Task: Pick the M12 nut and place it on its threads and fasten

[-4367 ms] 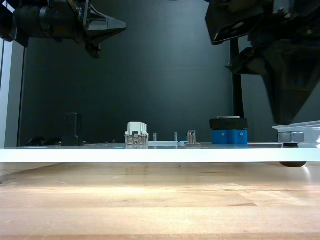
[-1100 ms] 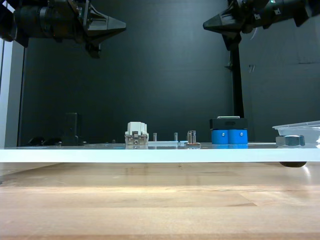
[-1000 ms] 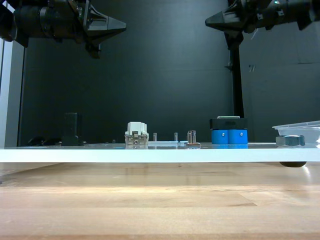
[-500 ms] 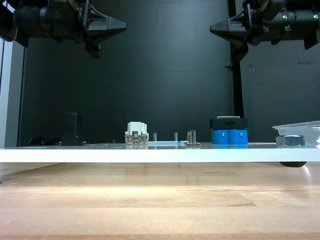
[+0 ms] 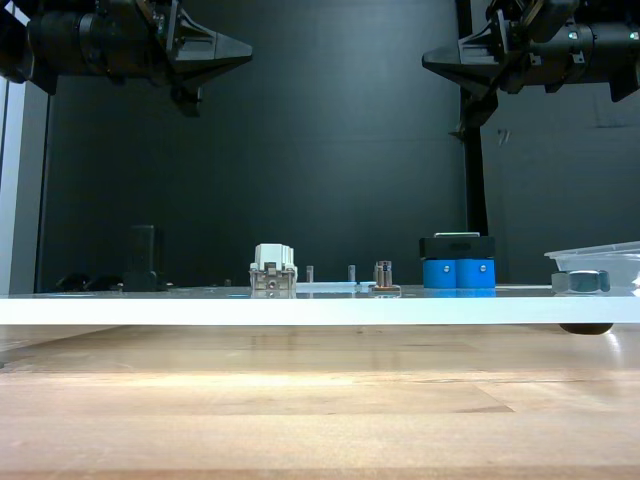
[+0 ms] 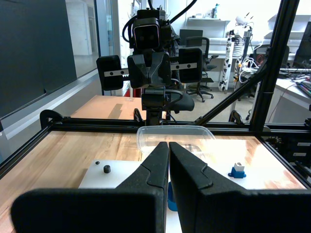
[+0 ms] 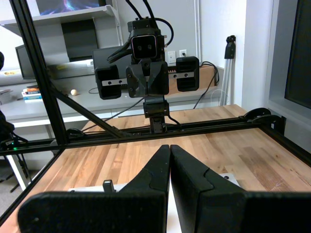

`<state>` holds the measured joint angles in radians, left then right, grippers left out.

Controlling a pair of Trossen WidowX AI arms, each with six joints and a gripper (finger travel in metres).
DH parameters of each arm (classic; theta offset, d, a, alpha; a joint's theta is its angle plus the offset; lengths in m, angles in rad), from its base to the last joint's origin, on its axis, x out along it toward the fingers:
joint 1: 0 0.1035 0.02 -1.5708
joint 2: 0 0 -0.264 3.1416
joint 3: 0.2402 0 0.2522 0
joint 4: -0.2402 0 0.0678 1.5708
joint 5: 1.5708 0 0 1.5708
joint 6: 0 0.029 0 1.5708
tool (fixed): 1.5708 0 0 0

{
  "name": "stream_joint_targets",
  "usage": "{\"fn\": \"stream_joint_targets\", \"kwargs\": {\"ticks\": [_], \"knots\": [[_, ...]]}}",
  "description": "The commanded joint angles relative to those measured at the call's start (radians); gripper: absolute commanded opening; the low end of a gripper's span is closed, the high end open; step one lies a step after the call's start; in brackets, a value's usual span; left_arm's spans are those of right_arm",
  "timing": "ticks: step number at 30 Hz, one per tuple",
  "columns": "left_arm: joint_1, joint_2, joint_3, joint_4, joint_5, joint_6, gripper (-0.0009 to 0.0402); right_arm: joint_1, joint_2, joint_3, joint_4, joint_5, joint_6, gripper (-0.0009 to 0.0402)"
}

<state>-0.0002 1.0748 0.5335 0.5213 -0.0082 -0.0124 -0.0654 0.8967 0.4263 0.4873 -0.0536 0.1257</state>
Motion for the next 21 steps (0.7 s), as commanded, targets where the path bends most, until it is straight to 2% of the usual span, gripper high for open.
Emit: {"fn": "stream_joint_targets", "kwargs": {"ticks": [1, 21], "knots": [[0.000, 0.000, 0.000, 0.000, 0.000, 0.000, 0.0000, 0.000, 0.001, 0.002, -0.005, 0.000, -0.002, 0.0000], [0.000, 0.000, 0.000, 0.000, 0.000, 0.000, 0.0000, 0.000, 0.001, 0.002, -0.019, 0.000, -0.002, 0.0000]]}}
